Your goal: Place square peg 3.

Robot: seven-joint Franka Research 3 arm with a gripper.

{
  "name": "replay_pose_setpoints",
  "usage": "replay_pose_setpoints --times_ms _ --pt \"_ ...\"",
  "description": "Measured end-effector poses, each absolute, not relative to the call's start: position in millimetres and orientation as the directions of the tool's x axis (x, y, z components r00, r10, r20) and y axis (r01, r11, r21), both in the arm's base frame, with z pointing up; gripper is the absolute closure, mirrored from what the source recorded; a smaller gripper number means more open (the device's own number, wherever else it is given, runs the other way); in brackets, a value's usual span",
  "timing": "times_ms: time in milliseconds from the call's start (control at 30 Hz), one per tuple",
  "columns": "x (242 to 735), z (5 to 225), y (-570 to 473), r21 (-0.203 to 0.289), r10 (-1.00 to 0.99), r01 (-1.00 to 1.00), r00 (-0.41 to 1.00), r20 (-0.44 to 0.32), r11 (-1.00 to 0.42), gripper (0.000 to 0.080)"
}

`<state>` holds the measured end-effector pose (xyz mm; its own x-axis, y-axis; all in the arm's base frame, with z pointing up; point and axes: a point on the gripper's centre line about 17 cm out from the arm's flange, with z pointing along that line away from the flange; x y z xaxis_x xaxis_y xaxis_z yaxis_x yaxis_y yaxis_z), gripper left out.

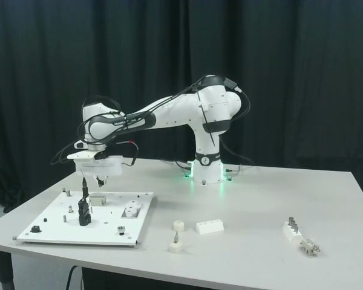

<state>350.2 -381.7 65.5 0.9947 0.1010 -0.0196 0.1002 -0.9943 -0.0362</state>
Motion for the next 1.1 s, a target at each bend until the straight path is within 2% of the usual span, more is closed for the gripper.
replay_pose_setpoints --times_ms 700,1100 --pt "353 77 -378 -0.04 0.096 0.095 0.995 -0.021 -0.995 0.0731" --pt "353 96 -371 -0.041 0.082 0.08 0.996 -0.043 -0.996 0.0731"
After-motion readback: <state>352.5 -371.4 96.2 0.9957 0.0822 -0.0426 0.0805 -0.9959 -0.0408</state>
